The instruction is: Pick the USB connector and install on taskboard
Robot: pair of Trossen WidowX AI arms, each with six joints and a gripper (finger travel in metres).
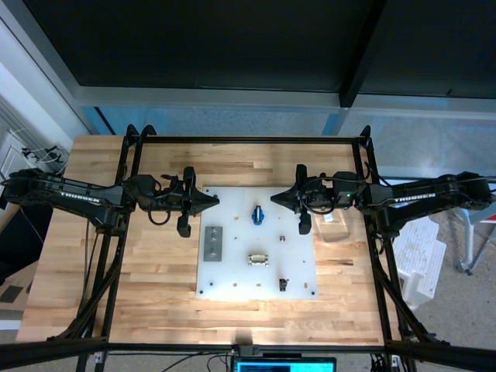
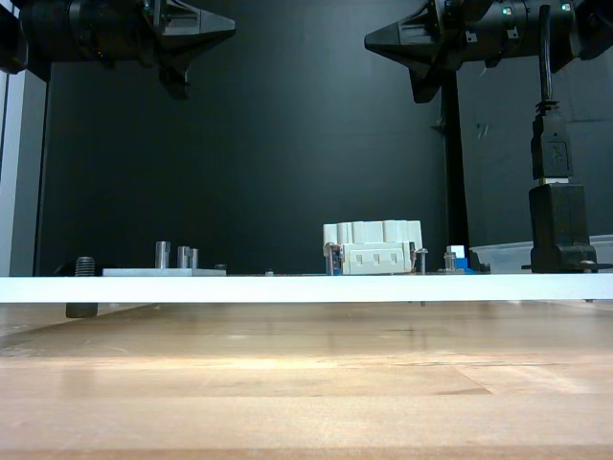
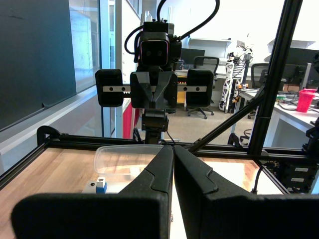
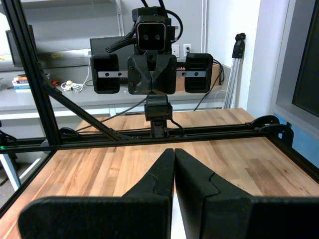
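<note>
Left tool (image 1: pixel 215 200) and right tool (image 1: pixel 273 198) both pinched together, hanging nose-to-nose mid-frame above the taskboard (image 1: pixel 232 271), USB connector (image 2: pixel 554 163) upright on it.

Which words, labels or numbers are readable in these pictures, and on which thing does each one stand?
"TROSSEN": on the left arm, high view.
"TROSSEN": on the right arm, high view.
The screen at the table's near edge: text too small to read.
The taskboard: no text visible.
The left gripper and right gripper, both shut, above the taskboard's far part: no text on them.
</note>
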